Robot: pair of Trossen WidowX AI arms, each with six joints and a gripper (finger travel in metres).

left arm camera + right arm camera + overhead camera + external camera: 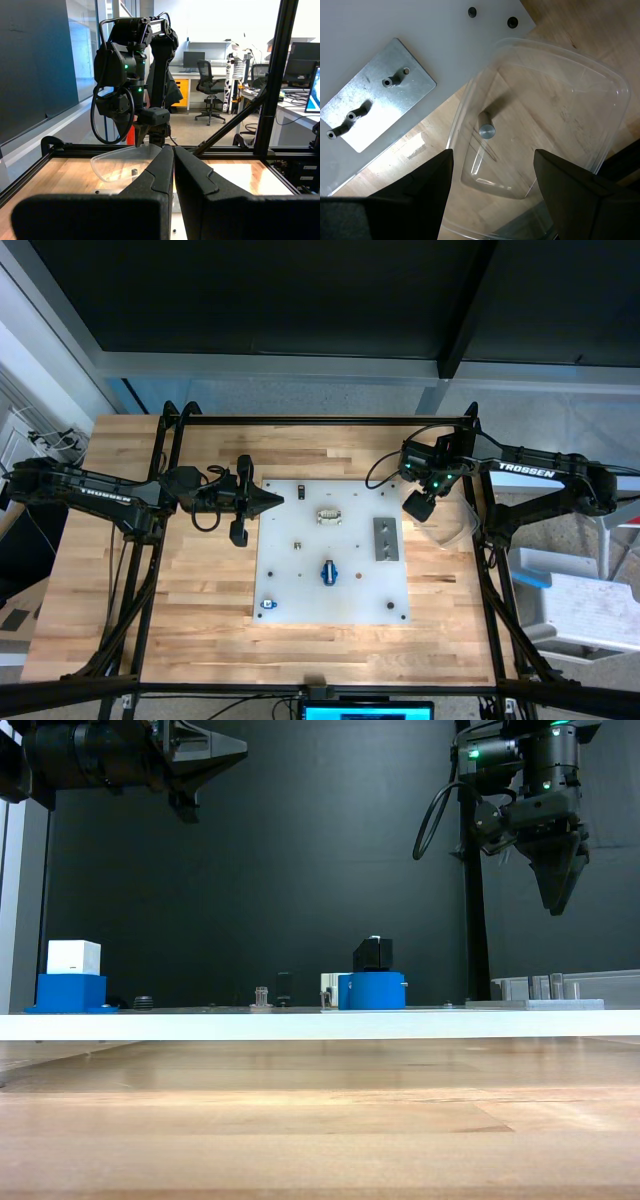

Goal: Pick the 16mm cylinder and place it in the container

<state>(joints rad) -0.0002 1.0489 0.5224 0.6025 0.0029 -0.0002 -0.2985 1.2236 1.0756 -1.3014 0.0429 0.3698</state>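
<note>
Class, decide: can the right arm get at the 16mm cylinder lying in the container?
Probably yes: the right gripper hangs open right above the container, nothing covering the 16mm cylinder on its floor. The left gripper hangs shut at the left edge of the board.

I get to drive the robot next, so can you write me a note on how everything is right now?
The left tool is shut and empty, parked high over the board's left edge.
The right tool is open and empty, above the container.
The cylinder lies inside the container, off the board's right edge.
Done: pick and drop.
Left: probably just pulling the right arm away.
</note>
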